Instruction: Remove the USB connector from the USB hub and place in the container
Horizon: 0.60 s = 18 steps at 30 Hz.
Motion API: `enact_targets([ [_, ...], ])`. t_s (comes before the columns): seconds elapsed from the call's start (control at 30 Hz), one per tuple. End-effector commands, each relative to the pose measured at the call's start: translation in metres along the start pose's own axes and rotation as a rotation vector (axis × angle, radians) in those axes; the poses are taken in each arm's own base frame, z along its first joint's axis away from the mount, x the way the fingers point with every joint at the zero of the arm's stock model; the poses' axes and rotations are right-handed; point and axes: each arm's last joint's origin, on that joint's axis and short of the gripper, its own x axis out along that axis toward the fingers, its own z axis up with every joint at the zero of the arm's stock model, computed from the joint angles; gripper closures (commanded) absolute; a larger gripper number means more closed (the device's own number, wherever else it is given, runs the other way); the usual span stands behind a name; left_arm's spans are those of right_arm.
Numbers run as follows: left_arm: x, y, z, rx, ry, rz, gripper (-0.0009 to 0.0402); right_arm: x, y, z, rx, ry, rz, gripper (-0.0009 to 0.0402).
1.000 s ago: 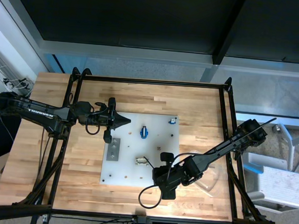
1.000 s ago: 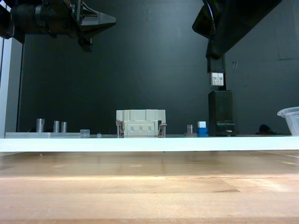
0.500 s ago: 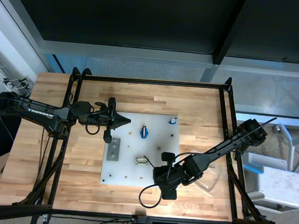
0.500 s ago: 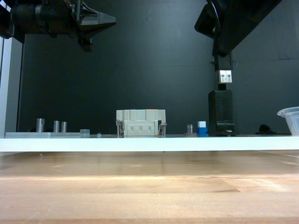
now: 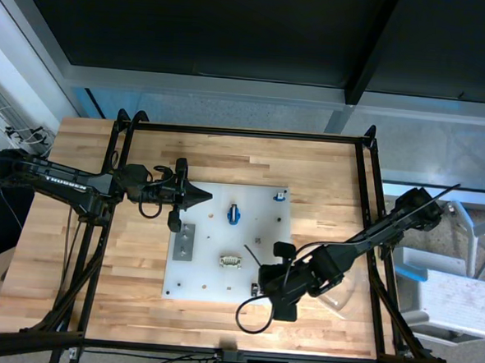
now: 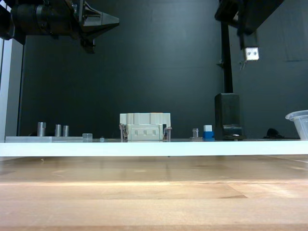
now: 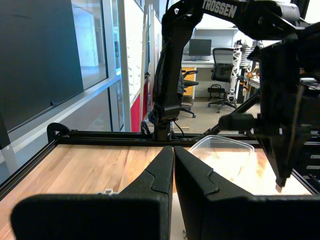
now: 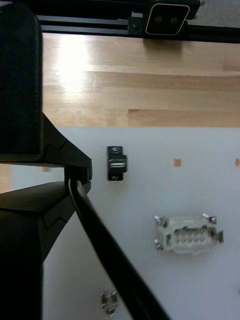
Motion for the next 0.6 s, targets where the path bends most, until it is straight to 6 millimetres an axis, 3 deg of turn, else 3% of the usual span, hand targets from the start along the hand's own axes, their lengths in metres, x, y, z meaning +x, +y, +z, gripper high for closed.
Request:
enact_targets([
  [0.03, 0.000, 0.000, 0.000, 0.000, 0.001, 0.000, 0.0392, -0.006, 0.000, -0.007, 0.009, 0.023, -0.018, 0.0393],
  [0.6, 0.000, 0.000, 0.000, 0.000, 0.001, 0.000, 0.0392, -0.024, -0.013, -0.051, 0.101, 0.056, -0.017, 0.0393],
])
